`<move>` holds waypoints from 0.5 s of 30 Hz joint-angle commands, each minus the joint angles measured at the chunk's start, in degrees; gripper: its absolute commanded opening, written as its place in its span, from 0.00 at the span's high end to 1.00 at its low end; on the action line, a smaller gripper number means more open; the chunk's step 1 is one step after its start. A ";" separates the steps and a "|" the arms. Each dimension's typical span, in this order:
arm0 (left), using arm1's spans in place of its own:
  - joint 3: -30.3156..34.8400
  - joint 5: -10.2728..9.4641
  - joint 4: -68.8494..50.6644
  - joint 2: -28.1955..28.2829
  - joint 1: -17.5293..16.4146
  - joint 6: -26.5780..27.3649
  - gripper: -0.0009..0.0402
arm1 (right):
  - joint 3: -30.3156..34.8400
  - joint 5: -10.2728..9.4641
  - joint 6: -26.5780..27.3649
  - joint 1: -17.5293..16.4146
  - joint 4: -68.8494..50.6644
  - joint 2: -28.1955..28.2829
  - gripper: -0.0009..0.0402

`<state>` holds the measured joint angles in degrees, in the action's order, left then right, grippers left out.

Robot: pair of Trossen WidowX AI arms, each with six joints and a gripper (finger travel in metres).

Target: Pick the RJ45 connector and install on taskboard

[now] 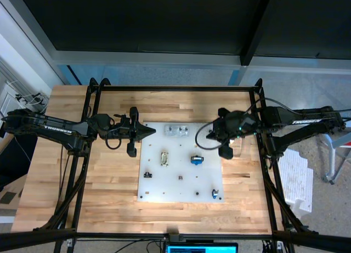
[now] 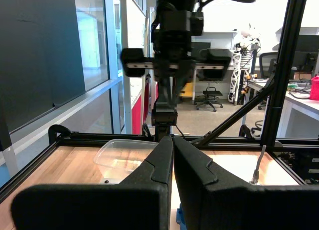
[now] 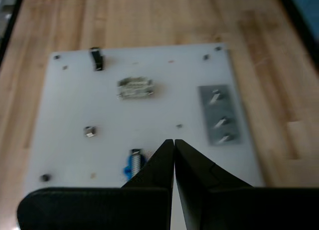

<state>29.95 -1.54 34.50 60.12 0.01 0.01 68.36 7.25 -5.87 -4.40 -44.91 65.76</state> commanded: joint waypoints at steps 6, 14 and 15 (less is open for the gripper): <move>0.00 0.00 0.00 0.00 0.00 0.00 0.98 | -3.37 -5.60 4.96 6.86 11.69 -2.34 0.98; 0.00 0.00 0.00 0.00 -0.02 0.00 0.98 | -10.60 -8.37 7.39 8.52 24.63 -5.09 0.98; 0.00 0.00 0.02 0.00 0.00 0.00 0.98 | -11.69 -9.03 7.37 8.52 27.02 -5.49 0.98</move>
<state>29.93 -1.56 34.50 60.10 0.01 0.01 57.98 -0.89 1.52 4.14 -20.67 60.69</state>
